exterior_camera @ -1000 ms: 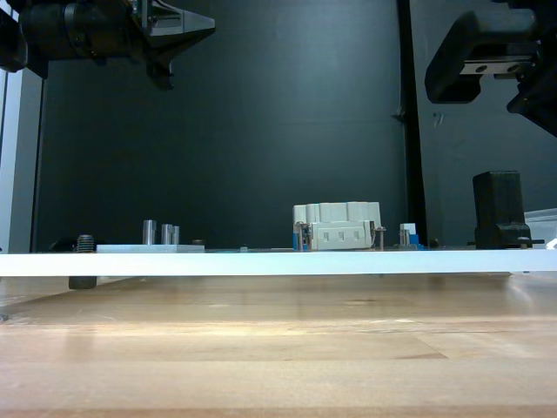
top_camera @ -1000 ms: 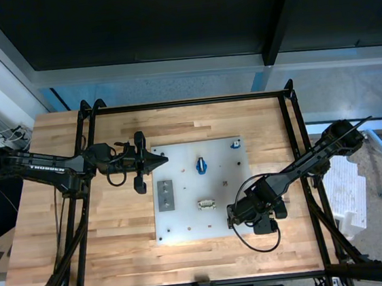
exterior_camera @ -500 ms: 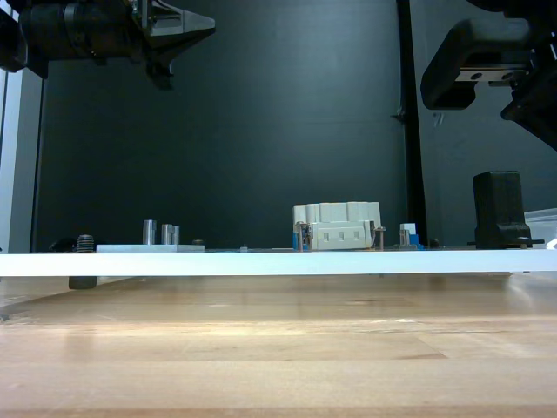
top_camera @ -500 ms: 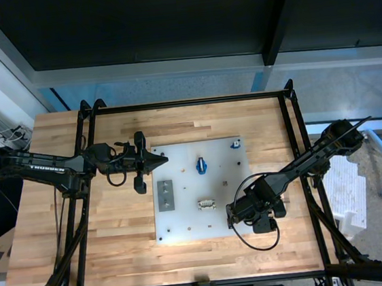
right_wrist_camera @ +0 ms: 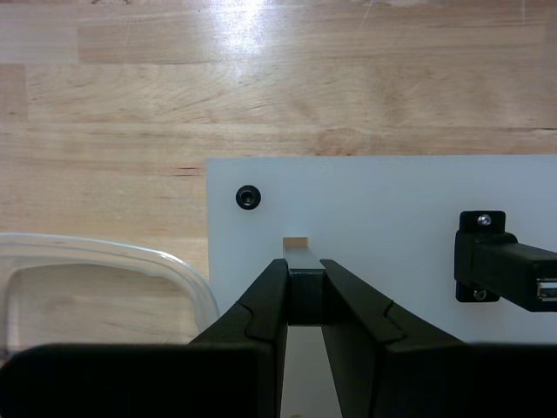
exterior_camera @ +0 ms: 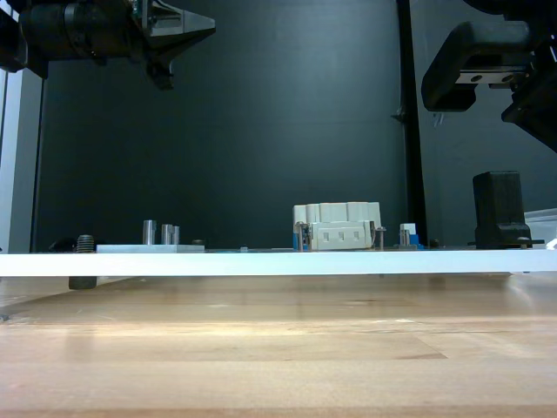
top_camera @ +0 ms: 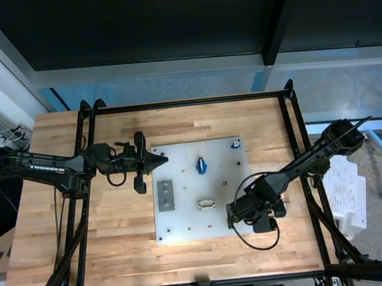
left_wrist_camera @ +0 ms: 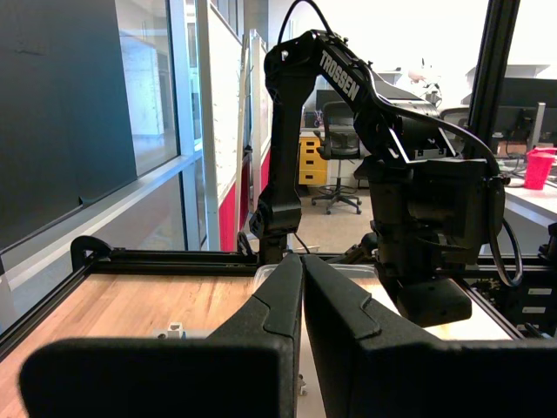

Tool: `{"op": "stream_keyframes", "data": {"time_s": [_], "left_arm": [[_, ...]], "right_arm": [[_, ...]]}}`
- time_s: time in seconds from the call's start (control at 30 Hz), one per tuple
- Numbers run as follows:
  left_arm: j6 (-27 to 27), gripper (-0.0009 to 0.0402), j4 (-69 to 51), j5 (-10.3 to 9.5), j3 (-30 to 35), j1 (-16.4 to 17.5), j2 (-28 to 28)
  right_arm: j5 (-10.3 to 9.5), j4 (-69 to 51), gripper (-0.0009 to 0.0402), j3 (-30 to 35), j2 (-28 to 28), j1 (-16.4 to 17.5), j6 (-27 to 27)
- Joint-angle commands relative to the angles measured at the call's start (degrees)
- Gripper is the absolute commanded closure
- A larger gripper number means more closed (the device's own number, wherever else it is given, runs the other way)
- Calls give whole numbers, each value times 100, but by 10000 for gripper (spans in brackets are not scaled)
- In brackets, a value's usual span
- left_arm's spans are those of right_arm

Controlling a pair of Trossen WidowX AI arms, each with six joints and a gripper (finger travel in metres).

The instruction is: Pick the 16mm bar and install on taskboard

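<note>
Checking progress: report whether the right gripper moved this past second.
Yes: in the low view the right gripper, gripping the 16mm bar, sank slightly toward the black block. The left gripper hangs above the taskboard's far-left corner.

White "TROSSEN" lettering stands on the right arm (left arm likewise).

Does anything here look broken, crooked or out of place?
Nothing stands out. The large white square board lies flat on the wooden table. The left hand hangs shut above the board's far-left corner; the right hand holds a small grey metal bar over the board's near-right part.
</note>
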Motion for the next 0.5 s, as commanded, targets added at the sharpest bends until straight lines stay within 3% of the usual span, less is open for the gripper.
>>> {"op": "stream_keyframes", "data": {"time_s": [0.03,0.5], "left_arm": [[0,393,2,2,0,0,0],[0,393,0,2,0,0,0]], "right_arm": [[-9,-7,393,-7,4,15,7],[-33,33,393,-7,-22,52,4]]}}
